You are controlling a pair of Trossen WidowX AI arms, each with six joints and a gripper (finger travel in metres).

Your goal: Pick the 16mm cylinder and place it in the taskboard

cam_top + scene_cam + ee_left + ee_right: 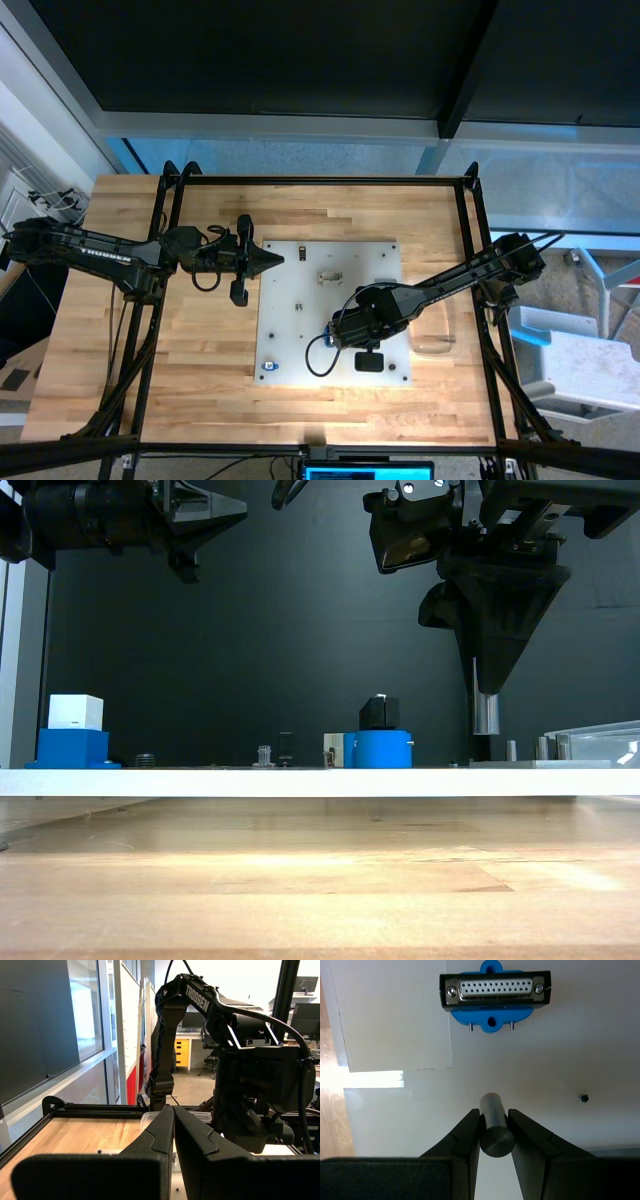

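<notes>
Now | right gripper (pixel 493 1113): 16mm cylinder (pixel 496 1136) clamped above taskboard (pixel 290 340) | left gripper (pixel 274 259): board edge

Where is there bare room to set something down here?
Bare wood runs between the taskboard and the table's near edge, and left of the board's near half. Crowded: the board's right half, where the right hand holds the 16mm cylinder, beside the clear tray. The left hand, shut, hovers over the board's far-left corner.

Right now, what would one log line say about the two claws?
right claw: shut on small silvery-grey metal cylinder, above white square taskboard | left claw: shut, raised by board's left edge | placement: not yet done
</notes>
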